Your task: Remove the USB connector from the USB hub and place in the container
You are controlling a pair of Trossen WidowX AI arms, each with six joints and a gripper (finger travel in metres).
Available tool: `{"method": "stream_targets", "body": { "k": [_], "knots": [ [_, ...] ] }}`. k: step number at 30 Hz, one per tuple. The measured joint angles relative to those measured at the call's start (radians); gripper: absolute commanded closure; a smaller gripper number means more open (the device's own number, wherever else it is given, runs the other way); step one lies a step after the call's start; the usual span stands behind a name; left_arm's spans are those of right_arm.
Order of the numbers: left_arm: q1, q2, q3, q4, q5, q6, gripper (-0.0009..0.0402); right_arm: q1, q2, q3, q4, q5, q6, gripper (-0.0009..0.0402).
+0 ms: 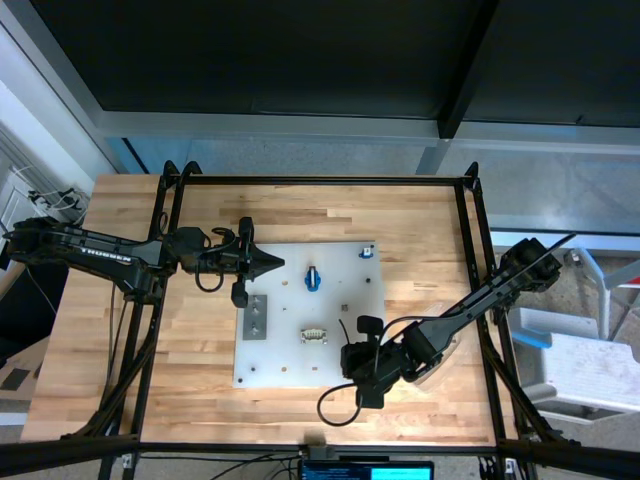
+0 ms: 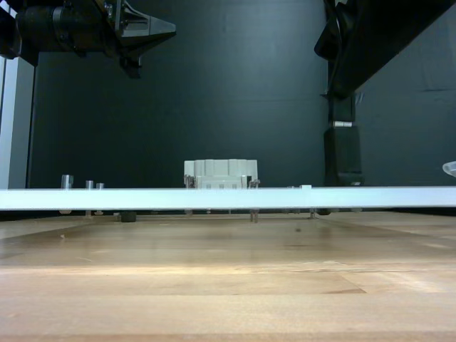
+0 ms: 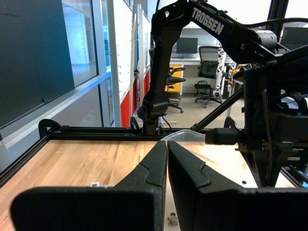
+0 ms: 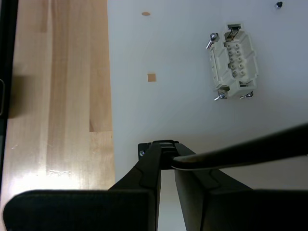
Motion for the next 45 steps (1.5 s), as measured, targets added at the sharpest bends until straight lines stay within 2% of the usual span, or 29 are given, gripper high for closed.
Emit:
{"method": "stream_targets", "body": {
  "k": [15, 22, 27, 33, 45],
  "knots": [
    [0.0, 0.0, 0.0, 0.0, 0.0, 0.0, 0.0392, 0.0, -0.008, -0.005, 0.005, -0.01, -0.028, 0.0393],
    [0.0, 0.0, 0.0, 0.0, 0.0, 0.0, 0.0392, -0.01, 0.011, 0.002, 0.018, -0.044, -0.043, 0.0393],
    [0.0, 0.0, 0.0, 0.0, 0.0, 0.0, 0.0392, -0.018, 0.016, 0.008, 0.002, -0.082, -0.057, 0.0393],
    [0.0, 0.0, 0.0, 0.0, 0.0, 0.0, 0.0392, -0.026, 0.035, 0.084, -0.112, -0.082, -0.081, 0.0393],
    [0.0, 0.0, 0.0, 0.0, 0.0, 0.0, 0.0392, -0.026, 0.031, 0.101, -0.134, -0.09, -0.072, 0.0393]
  ]
}}
